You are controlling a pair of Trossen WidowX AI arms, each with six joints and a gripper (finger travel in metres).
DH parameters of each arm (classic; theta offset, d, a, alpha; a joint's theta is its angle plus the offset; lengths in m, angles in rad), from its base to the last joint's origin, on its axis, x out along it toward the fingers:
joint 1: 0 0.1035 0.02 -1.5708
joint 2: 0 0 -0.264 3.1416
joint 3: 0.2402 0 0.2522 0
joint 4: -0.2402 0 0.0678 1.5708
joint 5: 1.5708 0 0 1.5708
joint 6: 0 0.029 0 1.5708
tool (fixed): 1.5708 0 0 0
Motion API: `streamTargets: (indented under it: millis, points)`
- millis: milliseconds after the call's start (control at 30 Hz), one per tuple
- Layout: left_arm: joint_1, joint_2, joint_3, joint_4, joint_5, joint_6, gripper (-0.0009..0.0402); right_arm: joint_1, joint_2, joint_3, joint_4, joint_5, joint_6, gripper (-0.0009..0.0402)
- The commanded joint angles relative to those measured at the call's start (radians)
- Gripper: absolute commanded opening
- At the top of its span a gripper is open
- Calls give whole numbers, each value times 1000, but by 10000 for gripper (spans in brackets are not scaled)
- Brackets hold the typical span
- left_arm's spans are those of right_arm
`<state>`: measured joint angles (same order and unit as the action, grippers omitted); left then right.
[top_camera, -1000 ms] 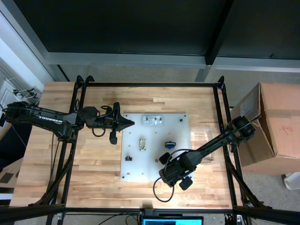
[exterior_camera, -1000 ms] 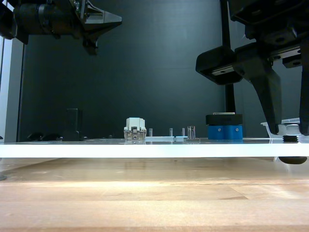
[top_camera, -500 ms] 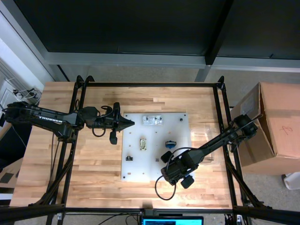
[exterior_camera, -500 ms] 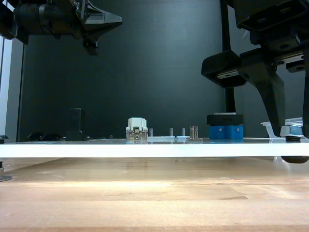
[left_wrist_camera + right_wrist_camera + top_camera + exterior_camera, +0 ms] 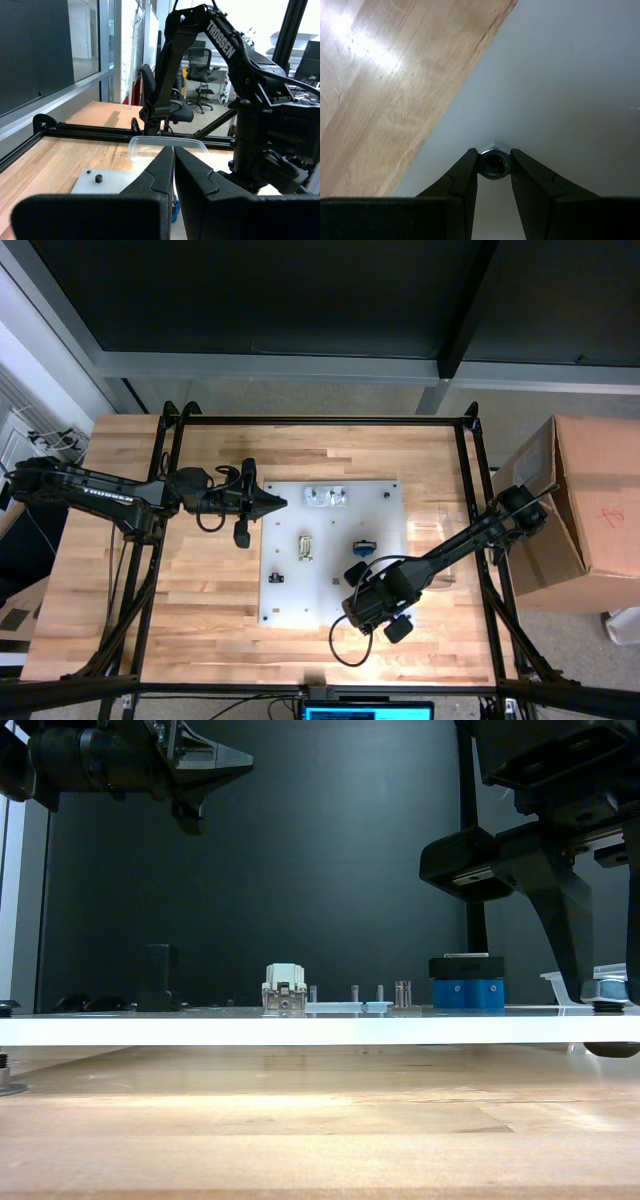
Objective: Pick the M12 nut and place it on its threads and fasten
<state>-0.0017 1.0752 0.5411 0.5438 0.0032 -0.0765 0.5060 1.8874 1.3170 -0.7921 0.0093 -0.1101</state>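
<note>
Silver nut [image 5: 494, 164] upright, right gripper [image 5: 494, 155]; left gripper [image 5: 278, 503] aloft.

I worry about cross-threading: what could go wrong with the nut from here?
The right gripper, low at the near right edge of the white board, pinches the M12 nut at its tips only: it could slip when turned. The nut sits atop the stud, ribs showing: any tilt might cross-thread it. The left gripper hangs shut, high over the board's left edge.
</note>
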Motion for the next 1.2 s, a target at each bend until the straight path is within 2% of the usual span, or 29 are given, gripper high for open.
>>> streamTargets:
  millis: [33, 1200]
  points:
    - [0, 0, 0, 0, 0, 0, 0, 0, 24, 24, -25, -1, 1, 23]
    - [0, 0, 0, 0, 0, 0, 0, 0, 53, 62, -54, 18, 83, 23]
